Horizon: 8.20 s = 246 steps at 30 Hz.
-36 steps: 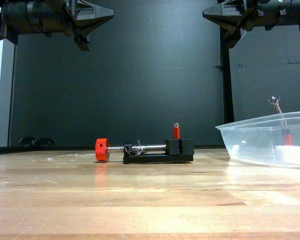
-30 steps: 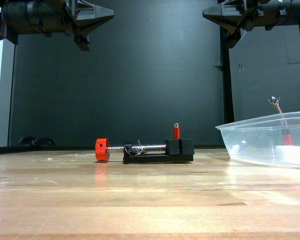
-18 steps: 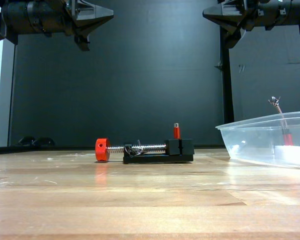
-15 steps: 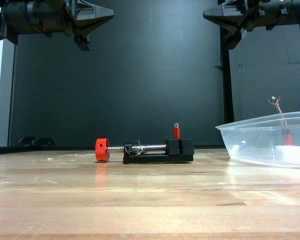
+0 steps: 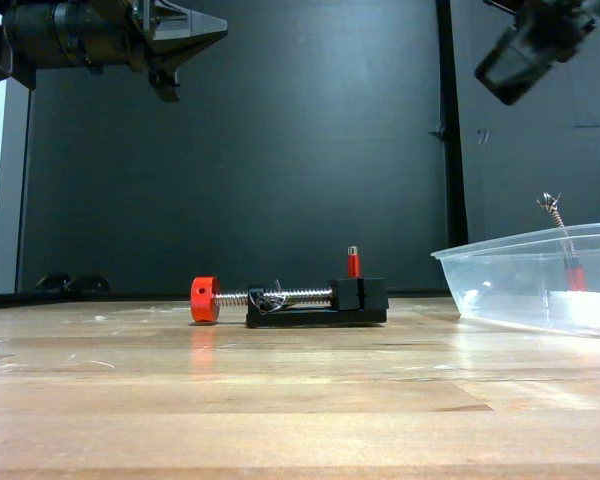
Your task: Pick the RCA connector and install on taskboard
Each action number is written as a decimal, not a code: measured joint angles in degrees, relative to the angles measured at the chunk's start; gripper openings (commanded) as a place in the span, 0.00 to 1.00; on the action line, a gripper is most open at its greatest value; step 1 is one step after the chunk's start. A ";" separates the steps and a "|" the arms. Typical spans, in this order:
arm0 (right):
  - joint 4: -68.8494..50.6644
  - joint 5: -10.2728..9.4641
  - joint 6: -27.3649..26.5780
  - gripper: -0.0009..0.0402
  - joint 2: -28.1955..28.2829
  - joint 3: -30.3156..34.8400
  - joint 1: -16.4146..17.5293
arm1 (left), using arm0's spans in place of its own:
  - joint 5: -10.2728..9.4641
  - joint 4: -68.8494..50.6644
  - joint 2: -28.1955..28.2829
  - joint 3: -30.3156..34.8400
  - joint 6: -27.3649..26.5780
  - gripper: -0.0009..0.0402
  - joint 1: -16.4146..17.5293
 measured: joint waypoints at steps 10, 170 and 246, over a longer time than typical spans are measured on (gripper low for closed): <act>-13.68 0.48 4.55 0.02 3.85 3.06 4.55 | 0.02 0.00 0.00 -0.02 0.00 0.02 0.00; -5.29 9.53 14.80 0.02 18.73 -0.79 16.98 | 0.02 0.00 0.00 -0.02 0.00 0.02 0.00; 1.25 10.54 13.05 0.02 53.88 28.92 7.15 | 0.02 -0.02 0.00 0.00 0.00 0.02 0.00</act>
